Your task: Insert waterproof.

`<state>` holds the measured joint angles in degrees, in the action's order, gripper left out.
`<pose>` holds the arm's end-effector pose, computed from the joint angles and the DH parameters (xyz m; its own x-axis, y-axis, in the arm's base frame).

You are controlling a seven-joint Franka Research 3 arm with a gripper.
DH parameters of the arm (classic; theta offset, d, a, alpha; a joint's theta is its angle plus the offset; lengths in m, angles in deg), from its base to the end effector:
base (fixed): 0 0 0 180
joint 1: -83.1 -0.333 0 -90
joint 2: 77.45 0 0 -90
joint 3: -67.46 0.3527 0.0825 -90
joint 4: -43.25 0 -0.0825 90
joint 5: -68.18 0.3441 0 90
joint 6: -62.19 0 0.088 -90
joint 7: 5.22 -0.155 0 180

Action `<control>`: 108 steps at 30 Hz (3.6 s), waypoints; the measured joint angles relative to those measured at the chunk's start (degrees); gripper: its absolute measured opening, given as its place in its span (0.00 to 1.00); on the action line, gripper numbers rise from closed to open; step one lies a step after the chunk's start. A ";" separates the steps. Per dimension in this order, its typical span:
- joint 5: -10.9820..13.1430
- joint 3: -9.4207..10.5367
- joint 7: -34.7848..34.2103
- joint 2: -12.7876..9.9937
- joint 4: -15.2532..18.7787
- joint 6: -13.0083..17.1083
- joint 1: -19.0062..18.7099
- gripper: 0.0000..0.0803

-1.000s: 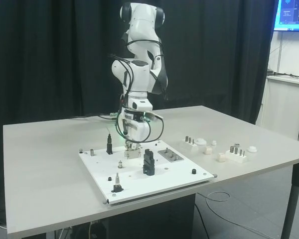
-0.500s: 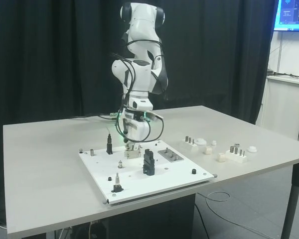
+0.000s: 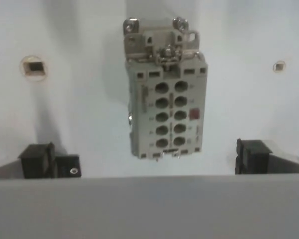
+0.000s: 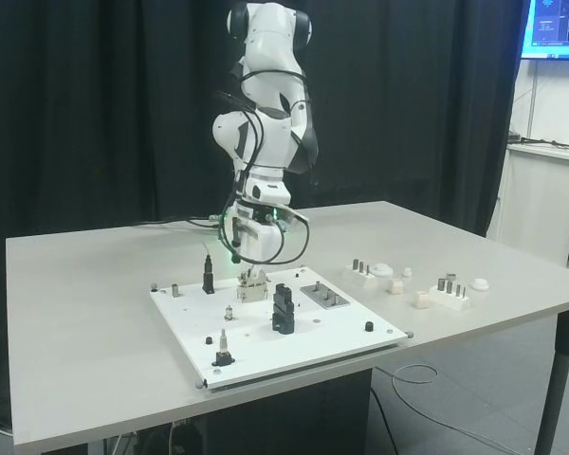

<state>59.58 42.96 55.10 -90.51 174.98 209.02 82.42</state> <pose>0.4757 -0.2114 0.2834 0.7148 0.6855 -0.1384 0.6992 -0.7043 0.1226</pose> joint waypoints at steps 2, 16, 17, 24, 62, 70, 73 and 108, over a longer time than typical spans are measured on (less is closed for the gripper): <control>-0.39 0.00 -0.58 0.57 0.00 -0.65 -0.05 1.00; -0.82 0.04 -6.37 4.64 -1.16 -2.73 -2.31 1.00; -0.82 0.05 -7.52 4.84 -1.41 -2.96 -2.53 1.00; -0.82 0.07 -16.90 5.48 -3.38 -4.45 -3.55 1.00; 0.65 -2.55 -56.63 -0.82 -9.10 -3.22 -2.49 1.00; 2.52 -2.62 -56.88 -2.61 -9.57 -3.42 -1.69 1.00; 2.74 -2.62 -56.88 -3.00 -9.57 -3.73 -1.44 1.00; 6.10 -2.31 -57.40 -4.16 -9.55 -5.11 -1.34 1.00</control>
<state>65.68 40.65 -2.30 -94.67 165.42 203.91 81.08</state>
